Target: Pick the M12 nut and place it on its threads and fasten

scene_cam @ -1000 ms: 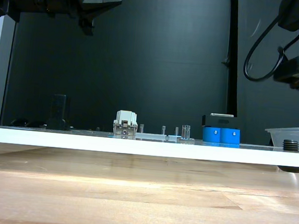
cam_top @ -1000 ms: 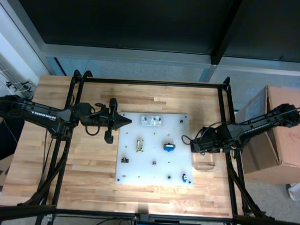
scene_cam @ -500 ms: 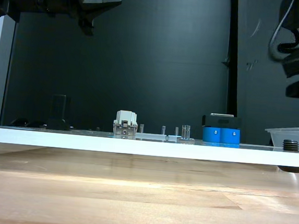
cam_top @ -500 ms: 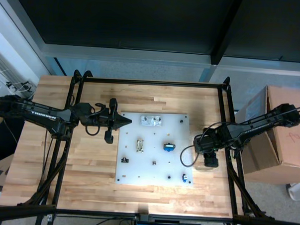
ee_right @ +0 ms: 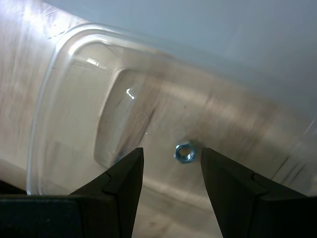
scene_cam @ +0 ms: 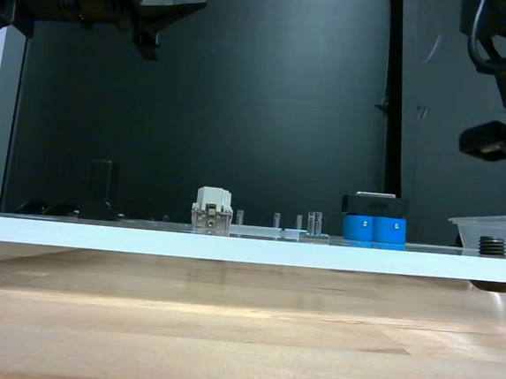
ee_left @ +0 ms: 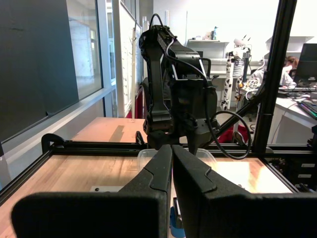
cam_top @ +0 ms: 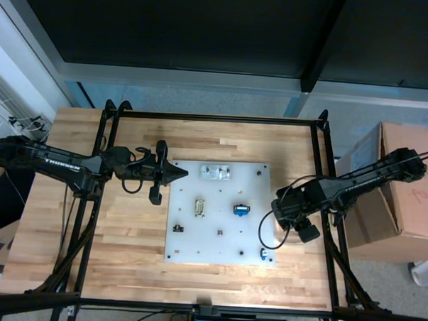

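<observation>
Right wrist view first: where is the nut point(ee_right: 184, 152)?

– Lying free and flat on the floor of the clear tray point(ee_right: 64, 99). Nothing grips it.

And the right pincer point(ee_right: 171, 151)?

– Its fingers stand wide apart, pointing down into the tray, and the nut shows in the gap between them. I cannot tell how far above it they are.

So the pick is not done?

– I judge not. In the low view the black stud point(scene_cam: 493, 247) at the near right of the white board point(cam_top: 210, 238) shows its ribs bare, with nothing on top. The tray rim rises behind it, but the wrist view puts the nut inside the tray, off the board's right edge.

What about the left side?

– The left pincer point(ee_left: 172, 148) hangs high over the far left edge of the board, fingers pressed together on nothing. It is well apart from the tray and the stud, and it points across the table point(cam_top: 126, 228) toward the right arm.

What is left, then?

– Nearly everything, by my reading: closing on the nut, lifting it out, carrying it left to the stud, seating it and turning it down.
</observation>
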Robot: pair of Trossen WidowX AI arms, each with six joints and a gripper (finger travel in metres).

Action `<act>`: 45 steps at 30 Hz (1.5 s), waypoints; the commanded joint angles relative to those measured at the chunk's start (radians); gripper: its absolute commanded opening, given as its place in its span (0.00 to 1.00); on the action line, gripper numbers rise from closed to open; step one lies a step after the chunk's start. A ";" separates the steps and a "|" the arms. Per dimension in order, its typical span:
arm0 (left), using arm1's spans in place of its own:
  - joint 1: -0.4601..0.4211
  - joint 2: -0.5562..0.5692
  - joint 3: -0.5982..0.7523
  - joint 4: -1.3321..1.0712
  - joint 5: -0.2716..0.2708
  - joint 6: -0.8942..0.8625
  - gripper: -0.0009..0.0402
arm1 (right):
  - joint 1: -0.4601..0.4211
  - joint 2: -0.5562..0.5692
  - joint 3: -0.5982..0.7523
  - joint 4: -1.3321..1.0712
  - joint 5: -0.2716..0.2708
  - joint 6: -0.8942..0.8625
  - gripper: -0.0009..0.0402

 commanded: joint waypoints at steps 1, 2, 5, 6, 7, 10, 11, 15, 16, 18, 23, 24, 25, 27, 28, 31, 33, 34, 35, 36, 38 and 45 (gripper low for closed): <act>0.000 0.000 0.000 0.000 0.000 0.000 0.02 | 0.002 0.040 0.035 -0.003 0.002 -0.107 0.41; 0.000 0.000 0.000 0.000 0.000 0.000 0.02 | 0.003 0.050 0.039 -0.003 0.008 -0.148 0.41; 0.000 0.000 0.000 0.000 0.000 0.000 0.02 | 0.005 0.071 0.036 -0.001 0.046 -0.281 0.41; 0.000 0.000 0.000 0.000 0.000 0.000 0.02 | 0.005 0.076 0.034 -0.001 0.050 -0.319 0.41; 0.000 0.000 0.000 0.000 0.000 0.000 0.02 | 0.005 0.076 0.030 0.000 0.050 -0.352 0.41; 0.000 0.002 0.000 0.000 0.000 0.000 0.02 | 0.010 0.074 0.023 -0.008 0.050 -0.455 0.41; 0.000 0.001 0.000 0.000 0.000 0.000 0.02 | 0.013 0.069 0.021 -0.015 0.050 -0.491 0.41; 0.000 0.001 0.000 0.000 0.000 0.000 0.02 | 0.026 0.059 0.004 -0.025 0.050 -0.622 0.41; 0.000 0.001 0.000 0.000 0.000 0.000 0.02 | 0.030 0.059 0.000 -0.025 0.051 -0.647 0.42; 0.000 0.001 0.000 0.000 0.000 0.000 0.02 | 0.040 0.059 -0.013 -0.015 0.050 -0.662 0.43; 0.000 0.001 0.000 0.000 0.000 0.000 0.02 | 0.056 0.059 -0.052 0.056 0.049 -0.661 0.48; 0.000 0.001 0.000 0.000 0.000 0.000 0.02 | 0.058 0.059 -0.060 0.068 0.049 -0.662 0.49; 0.000 0.001 0.000 0.000 0.000 0.000 0.02 | 0.061 0.061 -0.067 0.082 0.049 -0.663 0.50; 0.000 0.001 0.000 0.000 0.000 0.000 0.02 | 0.070 0.063 -0.084 0.108 0.050 -0.666 0.51; 0.000 0.001 0.000 0.000 0.000 0.000 0.02 | 0.074 0.063 -0.095 0.122 0.050 -0.675 0.52; 0.000 0.001 0.000 0.000 0.000 0.000 0.02 | 0.078 0.063 -0.135 0.154 0.051 -0.716 0.52; 0.000 0.001 0.000 0.000 0.000 0.000 0.02 | 0.078 0.063 -0.163 0.183 0.051 -0.715 0.52; 0.000 0.001 0.000 0.000 0.000 0.000 0.02 | 0.079 0.063 -0.175 0.197 0.051 -0.715 0.52; 0.000 0.001 0.000 0.000 0.000 0.000 0.02 | 0.079 0.063 -0.186 0.209 0.051 -0.715 0.51; 0.000 0.001 0.000 0.000 0.000 0.000 0.02 | 0.079 0.063 -0.194 0.216 0.051 -0.714 0.51; 0.000 0.001 0.000 0.000 0.000 0.000 0.02 | 0.079 0.063 -0.202 0.220 0.053 -0.714 0.49; 0.000 0.001 0.000 0.000 0.000 0.000 0.02 | 0.079 0.063 -0.209 0.224 0.069 -0.712 0.37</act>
